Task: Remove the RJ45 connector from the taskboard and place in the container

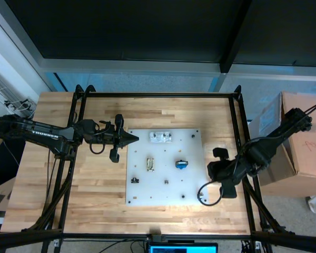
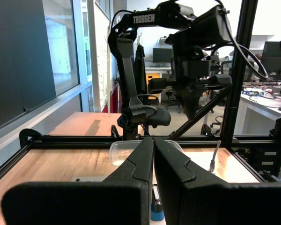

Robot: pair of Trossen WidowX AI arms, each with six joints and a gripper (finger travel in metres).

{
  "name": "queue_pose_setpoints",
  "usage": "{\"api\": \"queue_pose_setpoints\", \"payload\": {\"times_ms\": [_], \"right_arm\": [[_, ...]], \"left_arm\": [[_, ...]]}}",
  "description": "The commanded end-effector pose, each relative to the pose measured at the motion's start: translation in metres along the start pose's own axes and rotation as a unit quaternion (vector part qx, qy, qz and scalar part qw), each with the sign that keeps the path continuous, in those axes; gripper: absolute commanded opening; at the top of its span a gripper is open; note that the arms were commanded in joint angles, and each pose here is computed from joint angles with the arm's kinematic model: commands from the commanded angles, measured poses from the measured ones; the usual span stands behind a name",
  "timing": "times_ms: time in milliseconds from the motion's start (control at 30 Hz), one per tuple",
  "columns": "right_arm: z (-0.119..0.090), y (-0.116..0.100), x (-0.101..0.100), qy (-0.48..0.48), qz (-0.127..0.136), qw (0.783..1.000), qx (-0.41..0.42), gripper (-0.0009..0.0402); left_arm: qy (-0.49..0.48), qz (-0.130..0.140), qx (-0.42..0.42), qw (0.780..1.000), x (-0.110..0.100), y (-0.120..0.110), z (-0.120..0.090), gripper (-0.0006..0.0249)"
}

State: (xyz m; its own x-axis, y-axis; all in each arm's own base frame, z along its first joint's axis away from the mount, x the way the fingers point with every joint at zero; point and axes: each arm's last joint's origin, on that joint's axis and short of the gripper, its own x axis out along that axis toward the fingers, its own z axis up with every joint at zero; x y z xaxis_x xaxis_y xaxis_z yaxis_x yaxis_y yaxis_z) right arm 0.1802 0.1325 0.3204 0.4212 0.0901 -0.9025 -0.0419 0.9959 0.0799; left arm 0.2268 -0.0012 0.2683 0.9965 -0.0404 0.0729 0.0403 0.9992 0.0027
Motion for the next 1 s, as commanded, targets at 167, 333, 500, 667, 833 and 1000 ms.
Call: {"api": "queue_pose_setpoints", "payload": {"times_ms": [167, 333, 500, 667, 833, 1000], "right_arm": [[0.01, 0.019, -0.001, 0.036, -0.012, 0.999, -0.025, 0.0], [0.016, 0.026, 0.0, 0.045, -0.017, 0.998, -0.029, 0.0], [0.017, 0.029, 0.006, 0.056, -0.023, 0.998, -0.03, 0.0], [0.017, 0.032, 0.011, 0.065, -0.029, 0.997, -0.027, 0.0], [0.016, 0.033, 0.013, 0.069, -0.028, 0.997, -0.025, 0.0], [0.015, 0.033, 0.014, 0.072, -0.03, 0.997, -0.017, 0.0006]], "left_arm": [[0.0, 0.0, 0.0, 1.0, 0.0, 0.0, 0.0, 0.0], [0.0, 0.0, 0.0, 1.0, 0.0, 0.0, 0.0, 0.0], [0.0, 0.0, 0.0, 1.0, 0.0, 0.0, 0.0, 0.0], [0.0, 0.0, 0.0, 1.0, 0.0, 0.0, 0.0, 0.0], [0.0, 0.0, 0.0, 1.0, 0.0, 0.0, 0.0, 0.0], [0.0, 0.0, 0.0, 1.0, 0.0, 0.0, 0.0, 0.0]]}}
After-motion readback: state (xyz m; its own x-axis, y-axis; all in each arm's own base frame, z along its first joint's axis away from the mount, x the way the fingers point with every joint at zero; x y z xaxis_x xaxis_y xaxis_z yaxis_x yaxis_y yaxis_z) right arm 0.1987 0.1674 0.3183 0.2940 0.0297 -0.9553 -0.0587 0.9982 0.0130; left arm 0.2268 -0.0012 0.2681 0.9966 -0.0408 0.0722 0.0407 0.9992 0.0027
